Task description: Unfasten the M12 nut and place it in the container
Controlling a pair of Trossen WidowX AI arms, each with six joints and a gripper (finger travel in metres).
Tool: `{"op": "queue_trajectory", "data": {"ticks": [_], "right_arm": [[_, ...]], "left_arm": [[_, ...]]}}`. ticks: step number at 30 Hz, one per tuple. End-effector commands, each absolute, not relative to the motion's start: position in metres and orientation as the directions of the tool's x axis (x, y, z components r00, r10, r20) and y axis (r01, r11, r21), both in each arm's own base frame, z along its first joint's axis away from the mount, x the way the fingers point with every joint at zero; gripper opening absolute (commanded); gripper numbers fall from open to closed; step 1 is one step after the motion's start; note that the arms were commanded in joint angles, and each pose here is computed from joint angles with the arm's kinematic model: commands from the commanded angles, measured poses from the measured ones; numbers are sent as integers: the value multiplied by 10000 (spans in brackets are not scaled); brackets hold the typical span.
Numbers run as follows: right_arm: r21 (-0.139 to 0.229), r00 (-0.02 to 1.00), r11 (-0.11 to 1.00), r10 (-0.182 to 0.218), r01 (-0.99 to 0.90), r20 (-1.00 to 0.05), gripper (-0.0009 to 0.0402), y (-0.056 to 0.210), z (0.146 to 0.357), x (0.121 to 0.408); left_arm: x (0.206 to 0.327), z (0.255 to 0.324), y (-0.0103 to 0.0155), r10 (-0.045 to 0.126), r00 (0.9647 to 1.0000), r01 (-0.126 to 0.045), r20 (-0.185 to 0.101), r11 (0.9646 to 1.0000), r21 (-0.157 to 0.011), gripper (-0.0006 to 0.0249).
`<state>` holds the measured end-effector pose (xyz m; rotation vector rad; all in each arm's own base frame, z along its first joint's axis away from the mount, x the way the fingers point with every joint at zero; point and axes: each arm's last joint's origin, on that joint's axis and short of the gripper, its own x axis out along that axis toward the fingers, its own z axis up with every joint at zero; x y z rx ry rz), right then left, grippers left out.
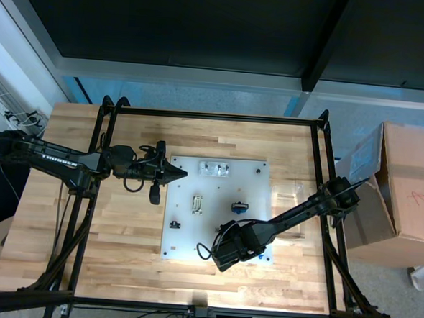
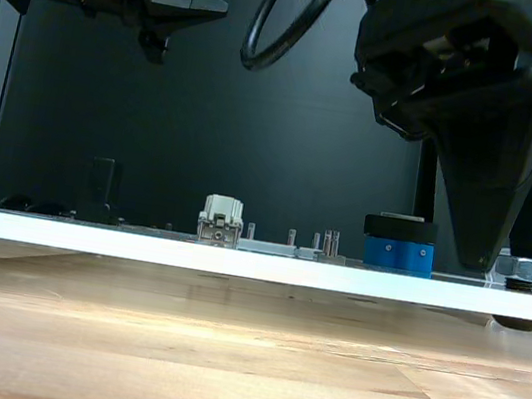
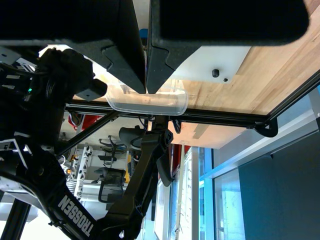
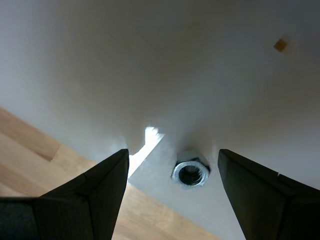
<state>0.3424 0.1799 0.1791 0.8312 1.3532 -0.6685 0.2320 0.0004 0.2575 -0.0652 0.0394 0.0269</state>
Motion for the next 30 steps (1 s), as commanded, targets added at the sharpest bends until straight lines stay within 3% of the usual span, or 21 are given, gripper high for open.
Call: {"op": "queue_trajectory", "data": {"ticks": [1, 19, 25, 30], "right_arm": [[1203, 1115, 5546, 498, 8234, -9925, 229, 1791, 1776, 3413], [1086, 997, 5904, 478, 7998, -9939, 28, 1782, 1756, 3400], [1054, 989, 7362, 525, 6685, -9937, -1, 1782, 1760, 3399], [777, 988, 9602, 528, 2684, -9937, 5, 1781, 1760, 3400]], "left_arm": [[2321, 2576, 4, 252, 9989, -277, -402, 9975, -642, 0], [2321, 2576, 4, 252, 9989, -277, -402, 9975, -642, 0], [2321, 2576, 4, 252, 9989, -277, -402, 9975, -642, 0], [2321, 2576, 5, 256, 9989, -281, -402, 9975, -642, 0]]}}
